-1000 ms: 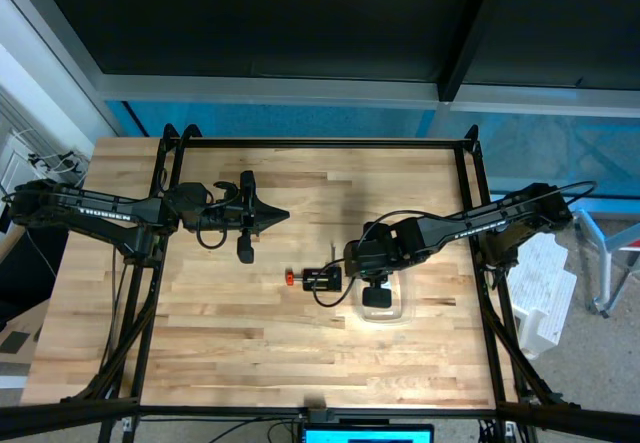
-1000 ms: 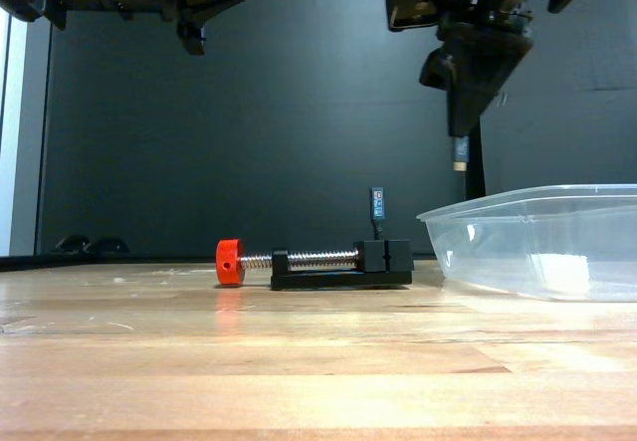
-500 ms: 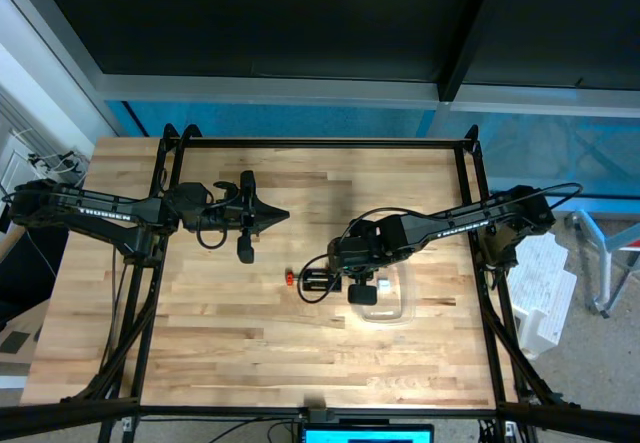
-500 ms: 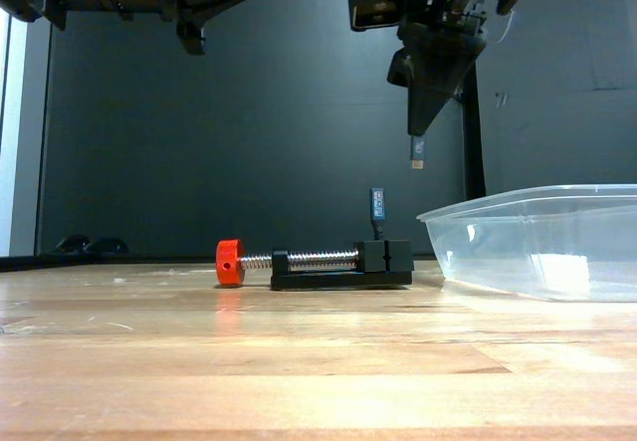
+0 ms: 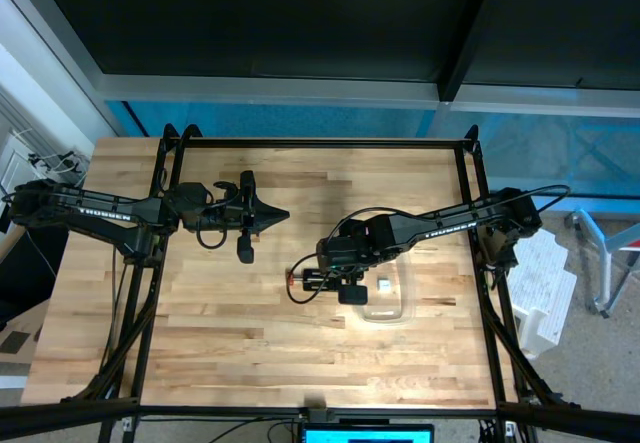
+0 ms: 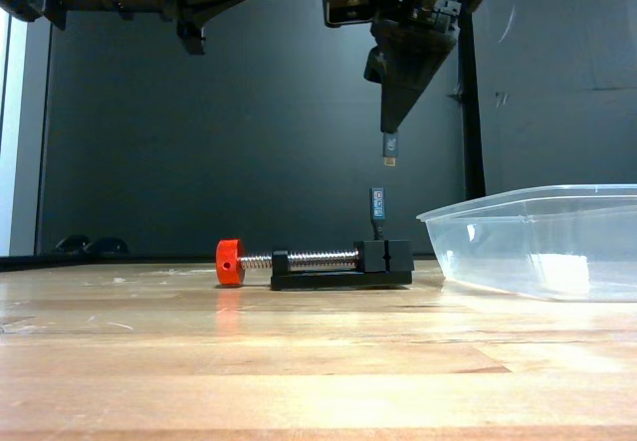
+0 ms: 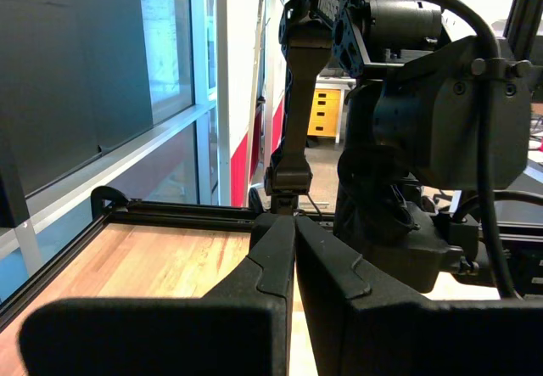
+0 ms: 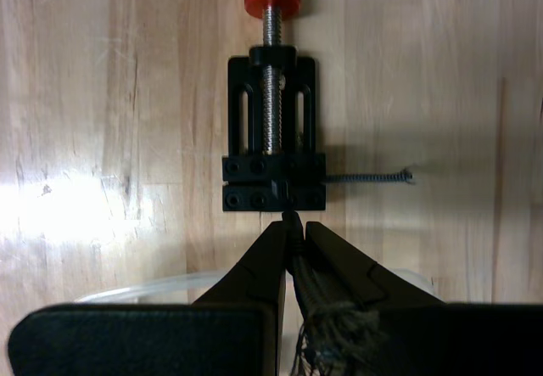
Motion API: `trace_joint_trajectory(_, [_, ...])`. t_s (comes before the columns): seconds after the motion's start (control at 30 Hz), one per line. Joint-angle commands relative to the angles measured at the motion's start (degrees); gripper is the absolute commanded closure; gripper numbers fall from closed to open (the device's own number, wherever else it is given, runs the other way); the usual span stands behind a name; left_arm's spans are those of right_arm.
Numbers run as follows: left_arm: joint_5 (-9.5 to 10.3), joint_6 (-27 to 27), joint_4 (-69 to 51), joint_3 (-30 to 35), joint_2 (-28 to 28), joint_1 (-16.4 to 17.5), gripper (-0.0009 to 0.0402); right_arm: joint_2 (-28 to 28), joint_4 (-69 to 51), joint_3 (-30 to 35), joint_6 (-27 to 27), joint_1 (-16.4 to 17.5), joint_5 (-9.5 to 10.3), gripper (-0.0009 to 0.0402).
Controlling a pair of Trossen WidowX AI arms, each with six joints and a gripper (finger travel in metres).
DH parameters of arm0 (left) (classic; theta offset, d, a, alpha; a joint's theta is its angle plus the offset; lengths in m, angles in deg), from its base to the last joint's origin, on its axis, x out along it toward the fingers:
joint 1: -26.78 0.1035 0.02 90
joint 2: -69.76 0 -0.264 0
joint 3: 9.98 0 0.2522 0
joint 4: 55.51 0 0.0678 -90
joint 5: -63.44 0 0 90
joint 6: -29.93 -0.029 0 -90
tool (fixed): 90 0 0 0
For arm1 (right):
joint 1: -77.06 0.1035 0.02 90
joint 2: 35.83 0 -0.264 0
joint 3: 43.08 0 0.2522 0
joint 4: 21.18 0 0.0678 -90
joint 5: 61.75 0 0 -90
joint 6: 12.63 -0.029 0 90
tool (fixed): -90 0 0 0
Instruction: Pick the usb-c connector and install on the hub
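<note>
Logged right gripper (image 6: pixel 391 124) pinching connector (image 6: pixel 389 148), hanging just above upright pin (image 6: pixel 377 205) of hub (image 6: pixel 338 262), not touching, seemingly a shade right of it. Found hub on table (image 6: pixel 299 361), just left of tray (image 6: pixel 537 242). Logged left gripper (image 7: pixel 294 220) pressed closed, parked high at left.

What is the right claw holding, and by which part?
The right claw grips the usb-c connector by its upper end, plug tip hanging above the hub. The left claw, parked at the left, is shut, empty.
</note>
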Motion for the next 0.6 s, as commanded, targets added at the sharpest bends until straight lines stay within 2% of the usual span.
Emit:
trace_joint_trajectory(0.03, [0.00, -0.02, -0.02, 0.00, -0.02, 0.02, 0.0393, -1.09, -0.61, 1.75, 0.66, 0.00, 0.04, 0.0391])
trace_joint_trajectory(0.37, [-0.02, -0.02, 0.00, 0.00, -0.02, 0.02, 0.0393, -1.20, -0.94, 2.40, 0.61, -0.04, 0.11, 0.0391])
trace_joint_trajectory(0.6, [-0.02, -0.02, 0.02, 0.00, -0.02, 0.02, 0.0393, -1.99, -0.68, 2.43, -2.49, -0.55, 0.37, 0.0391])
